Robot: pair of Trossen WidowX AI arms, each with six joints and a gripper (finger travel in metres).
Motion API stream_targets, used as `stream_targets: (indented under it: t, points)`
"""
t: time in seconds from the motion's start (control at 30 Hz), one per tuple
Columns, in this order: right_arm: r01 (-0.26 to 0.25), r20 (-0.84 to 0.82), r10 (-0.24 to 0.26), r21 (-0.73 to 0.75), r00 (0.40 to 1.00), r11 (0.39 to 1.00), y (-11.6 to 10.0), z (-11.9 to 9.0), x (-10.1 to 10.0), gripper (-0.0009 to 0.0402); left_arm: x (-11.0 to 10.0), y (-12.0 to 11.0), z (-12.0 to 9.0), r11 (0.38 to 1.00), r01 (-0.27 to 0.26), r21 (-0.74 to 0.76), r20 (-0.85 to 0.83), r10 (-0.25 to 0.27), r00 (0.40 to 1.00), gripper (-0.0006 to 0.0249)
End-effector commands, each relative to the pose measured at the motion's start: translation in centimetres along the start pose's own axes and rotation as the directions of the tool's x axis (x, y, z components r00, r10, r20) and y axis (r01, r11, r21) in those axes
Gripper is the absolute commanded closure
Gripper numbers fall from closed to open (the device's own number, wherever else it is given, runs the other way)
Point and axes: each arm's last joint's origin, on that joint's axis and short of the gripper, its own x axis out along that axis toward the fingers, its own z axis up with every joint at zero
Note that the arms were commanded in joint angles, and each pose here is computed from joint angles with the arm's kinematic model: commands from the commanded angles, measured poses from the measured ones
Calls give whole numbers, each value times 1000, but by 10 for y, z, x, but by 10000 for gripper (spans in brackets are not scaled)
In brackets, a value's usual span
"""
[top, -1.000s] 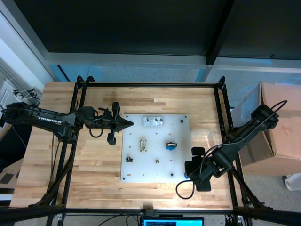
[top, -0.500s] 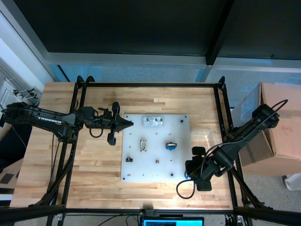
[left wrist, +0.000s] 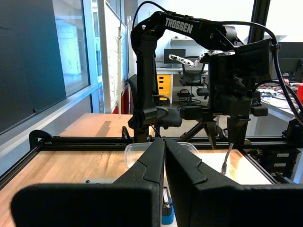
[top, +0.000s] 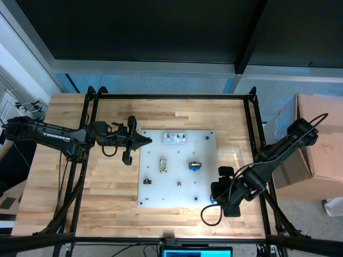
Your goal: Remove the RJ45 connector from the taskboard and place in the container
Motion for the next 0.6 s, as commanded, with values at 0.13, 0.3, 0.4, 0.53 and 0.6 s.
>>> stream_targets:
  t: [0.13,0.3,0.4,0.53,0.6]
  points:
    - [25,-34,-25,-9,999,1000,5,2,16,213,0,0,0,1000,0,0,1,0,1000,243]
    - [26,-35,-27,-11,999,1000,10,6,28,213,0,0,0,1000,0,0,1,0,1000,243]
    - [30,-37,-30,-13,999,999,12,7,34,213,0,0,0,1000,0,0,1,0,1000,243]
    - [34,-49,-34,-4,998,999,10,2,43,213,0,0,0,1000,0,0,1,0,1000,243]
    - [36,-47,-36,-2,998,999,10,1,46,213,0,0,0,1000,0,0,1,0,1000,243]
